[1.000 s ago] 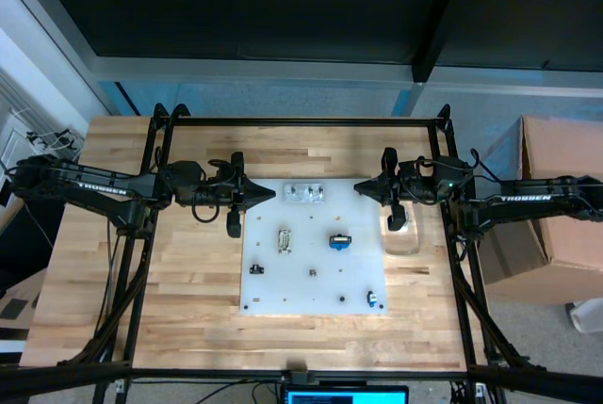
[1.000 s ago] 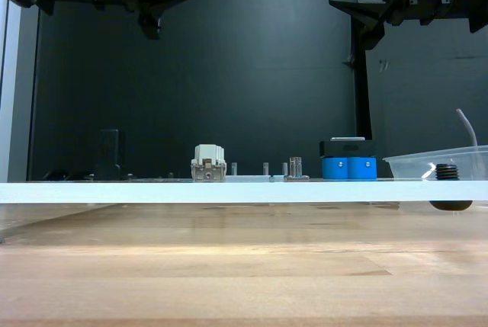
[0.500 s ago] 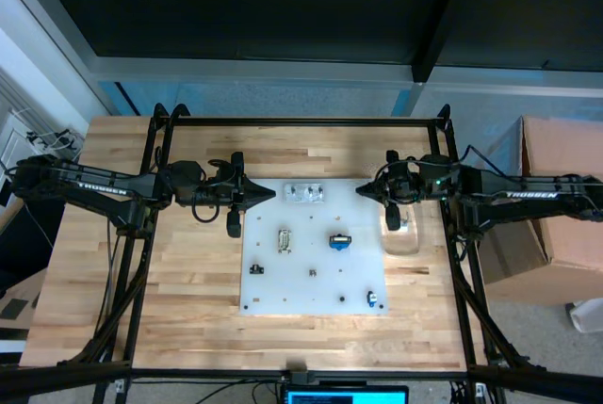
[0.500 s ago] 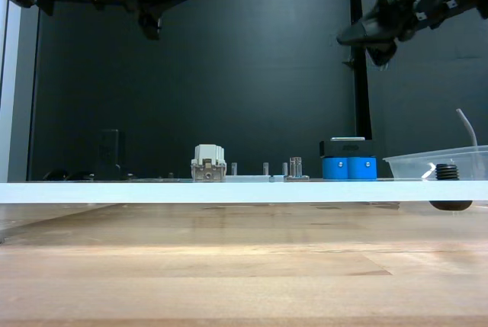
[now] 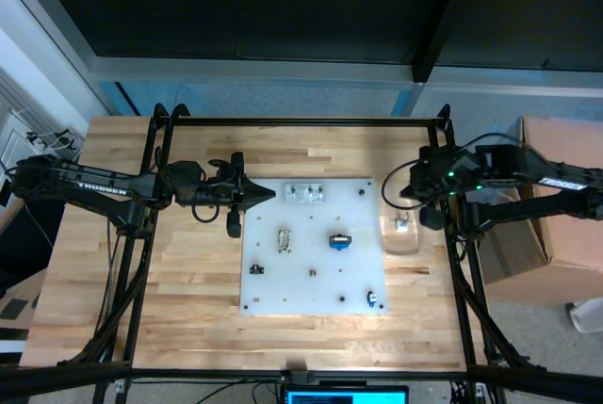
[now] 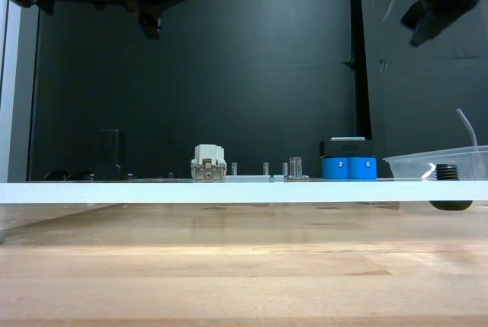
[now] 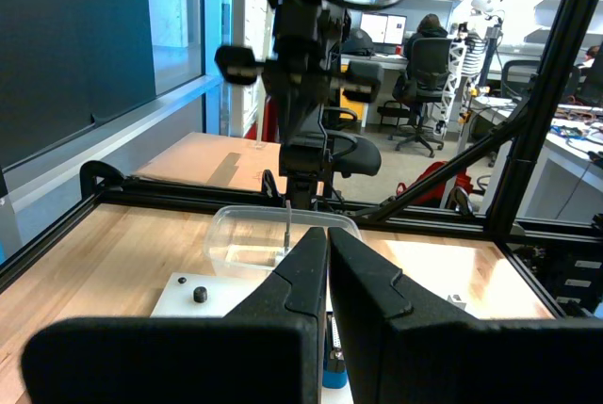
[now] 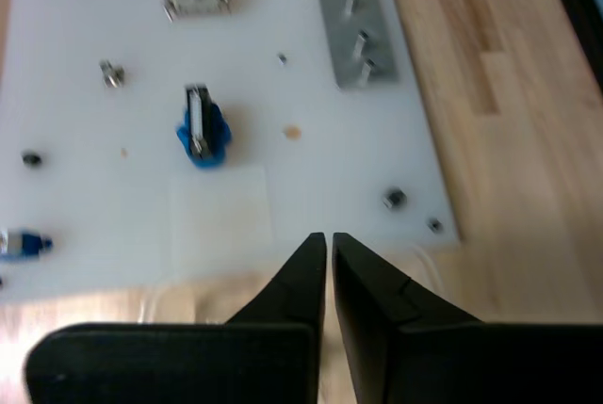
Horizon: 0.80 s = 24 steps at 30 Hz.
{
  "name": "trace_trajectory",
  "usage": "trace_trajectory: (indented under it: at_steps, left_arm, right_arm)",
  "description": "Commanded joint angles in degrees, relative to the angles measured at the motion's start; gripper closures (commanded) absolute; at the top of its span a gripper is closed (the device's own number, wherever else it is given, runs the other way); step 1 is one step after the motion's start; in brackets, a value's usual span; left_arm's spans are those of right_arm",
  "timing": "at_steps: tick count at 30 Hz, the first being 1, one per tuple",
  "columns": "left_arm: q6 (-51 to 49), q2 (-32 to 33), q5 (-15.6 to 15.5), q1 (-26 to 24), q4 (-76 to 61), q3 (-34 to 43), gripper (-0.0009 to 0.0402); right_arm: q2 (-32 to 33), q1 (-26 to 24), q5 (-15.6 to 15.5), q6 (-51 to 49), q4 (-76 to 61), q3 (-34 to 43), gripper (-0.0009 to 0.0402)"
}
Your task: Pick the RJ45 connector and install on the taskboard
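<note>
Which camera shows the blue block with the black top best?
Right wrist view: the blue block shows whole and close, past the shut right gripper. High view: tiny. Low view: side-on. Left wrist view: a sliver behind the shut left gripper. Both hang high at the white board's edges. RJ45 connector: unclear.

Black arms (image 5: 57,178), white TROSSEN lettering (image 5: 99,187), looped black cables (image 5: 202,208); left gripper (image 7: 327,233), right gripper (image 8: 329,237): tapered black fingers (image 7: 301,277).

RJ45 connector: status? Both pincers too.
Left pincer shut, empty, high over taskboard's left edge. Right pincer shut, empty, high near clear tray beside board. RJ45 connector not held; small part lies in tray, cannot confirm it's that.
</note>
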Motion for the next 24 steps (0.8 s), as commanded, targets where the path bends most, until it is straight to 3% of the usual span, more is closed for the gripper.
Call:
trace_trajectory:
  at_steps: [1,7,15,24]
  left_arm:
    - [0.0,0.0,0.0,0.0,0.0,0.0,0.0393]
    - [0.0,0.0,0.0,0.0,0.0,0.0,0.0393]
    - [0.0,0.0,0.0,0.0,0.0,0.0,0.0393]
    - [0.0,0.0,0.0,0.0,0.0,0.0,0.0393]
  right_arm:
    - [0.7,0.0,0.5,-0.2,-6.8,4.3,0.0352]
    - [2.8,0.2,1.5,-0.2,-16.3,8.5,0.0287]
    - [5.6,0.3,1.5,-0.2,-19.5,7.5,0.0193]
    - [7.6,0.8,0.9,-0.1,-20.6,4.7,0.0217]
